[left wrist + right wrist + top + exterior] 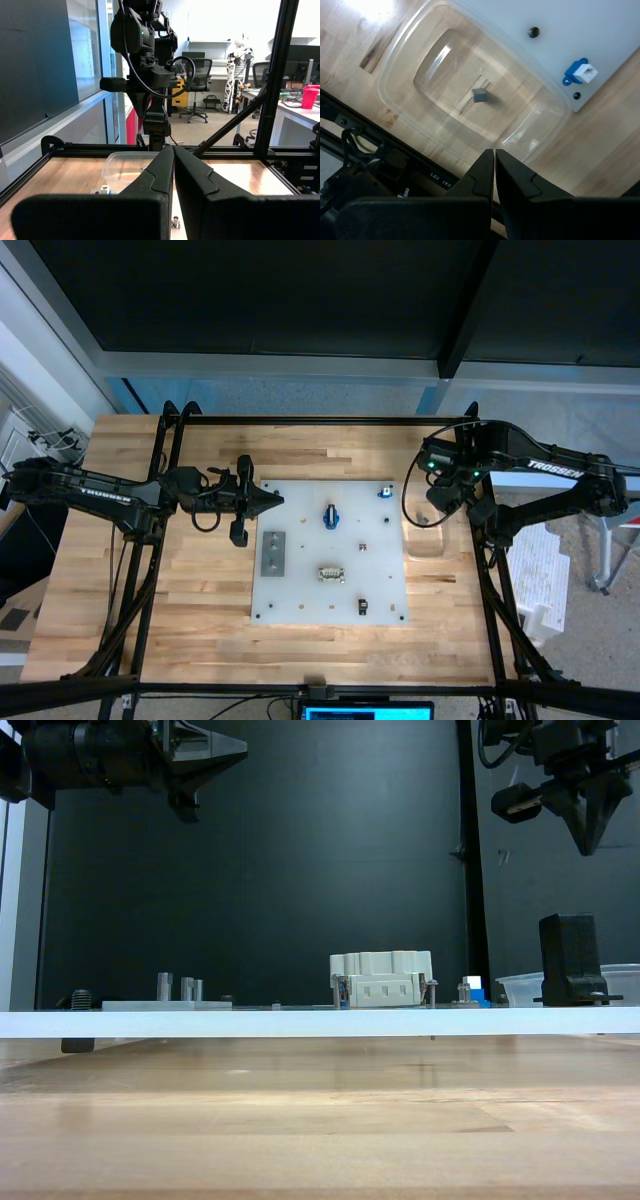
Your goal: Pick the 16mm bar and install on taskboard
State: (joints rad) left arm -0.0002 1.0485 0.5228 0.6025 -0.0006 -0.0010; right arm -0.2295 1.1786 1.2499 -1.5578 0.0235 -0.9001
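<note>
The 16mm bar [480,95] is a tiny grey peg lying in a clear plastic tray [470,90] just off the taskboard's [300,585] right edge. High above the tray hangs my right gripper [494,151] [443,502], pointing down and shut with nothing in it. My left gripper [277,498] [173,149] hovers level over the board's far left corner, also shut and empty. On the white taskboard are a grey two-hole block [272,551], a blue knob [331,515] and a beige connector [331,574].
Small black fittings [364,607] and a blue-white fitting [580,73] stand on the board. In the low view the connector [383,980] and a tall black fitting [571,960] rise above it. A black frame rail [310,420] borders the wooden tabletop [170,610].
</note>
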